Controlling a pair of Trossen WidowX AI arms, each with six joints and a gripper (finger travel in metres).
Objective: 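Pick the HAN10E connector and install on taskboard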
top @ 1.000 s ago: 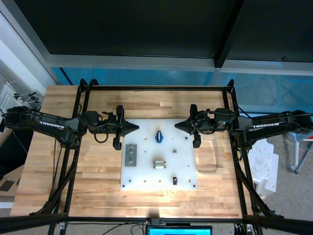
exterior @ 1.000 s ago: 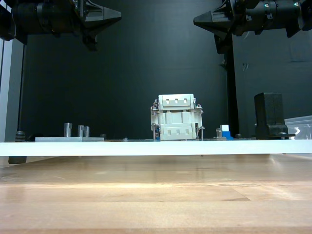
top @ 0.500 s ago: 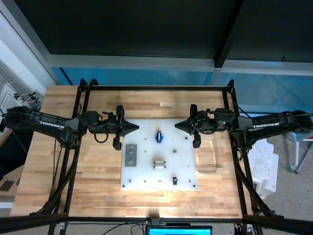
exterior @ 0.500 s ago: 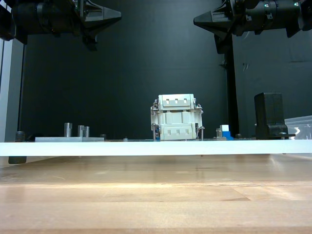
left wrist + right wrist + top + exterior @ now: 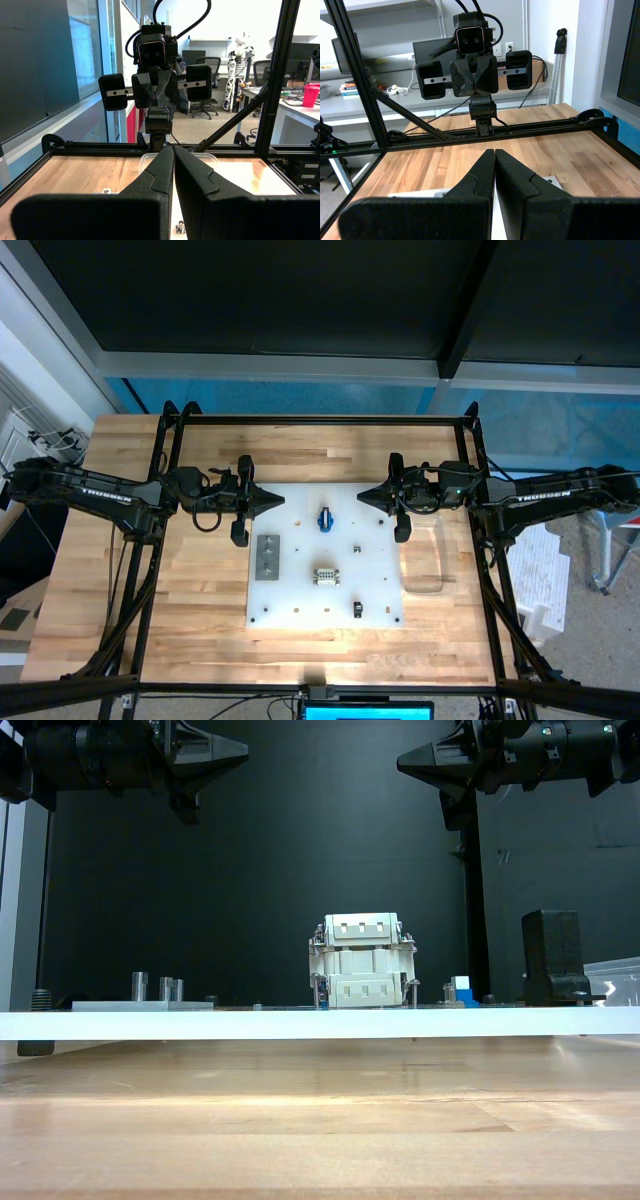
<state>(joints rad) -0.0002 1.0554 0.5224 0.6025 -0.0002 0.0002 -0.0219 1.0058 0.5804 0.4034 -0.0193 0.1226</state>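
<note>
taskboard (image 5: 300, 595): mid-table, between the two arms.
HAN10E connector (image 5: 324, 577): on the taskboard, near its centre.
block (image 5: 267, 555): on the taskboard, left of the HAN10E connector.
tray (image 5: 428, 560): on the table, just right of the taskboard.
left gripper (image 5: 278, 499): above the taskboard's far-left corner.
right gripper (image 5: 362, 495): above the taskboard's far-right corner.

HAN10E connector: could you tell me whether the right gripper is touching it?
Apart. The low view shows the right gripper hanging high above the HAN10E connector, dark gap between; the left gripper hangs equally high, opposite.
</note>
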